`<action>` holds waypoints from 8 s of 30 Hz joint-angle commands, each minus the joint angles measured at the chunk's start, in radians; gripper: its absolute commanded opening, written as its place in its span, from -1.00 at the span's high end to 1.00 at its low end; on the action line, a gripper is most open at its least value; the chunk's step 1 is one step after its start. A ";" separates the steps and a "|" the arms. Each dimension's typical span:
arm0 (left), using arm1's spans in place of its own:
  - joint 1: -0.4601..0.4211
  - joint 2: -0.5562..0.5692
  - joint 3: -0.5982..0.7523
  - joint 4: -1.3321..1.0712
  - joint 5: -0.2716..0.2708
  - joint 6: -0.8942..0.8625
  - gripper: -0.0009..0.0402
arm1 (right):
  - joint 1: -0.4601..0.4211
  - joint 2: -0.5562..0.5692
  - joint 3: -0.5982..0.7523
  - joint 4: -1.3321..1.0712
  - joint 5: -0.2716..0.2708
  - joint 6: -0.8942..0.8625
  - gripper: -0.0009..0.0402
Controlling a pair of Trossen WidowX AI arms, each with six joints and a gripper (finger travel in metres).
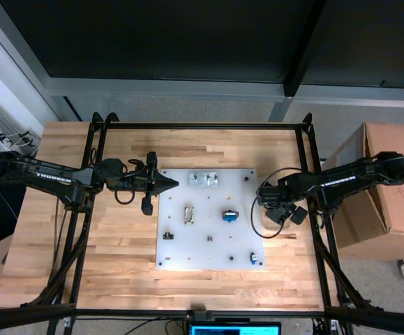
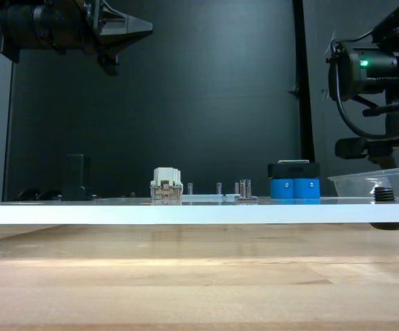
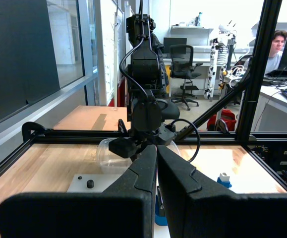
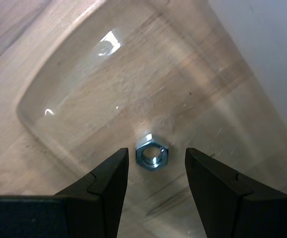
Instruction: Pick the M12 nut and place it on its threads and fasten
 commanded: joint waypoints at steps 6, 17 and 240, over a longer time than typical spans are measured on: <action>0.000 0.000 0.000 0.000 0.000 0.000 0.96 | 0.007 0.005 -0.014 0.014 -0.001 -0.018 0.19; 0.000 0.000 0.000 0.000 0.000 0.000 0.96 | 0.013 0.005 -0.037 0.042 0.000 -0.018 0.20; 0.000 0.000 0.000 0.000 0.000 0.000 0.96 | 0.440 0.796 0.972 -0.136 0.020 2.270 0.85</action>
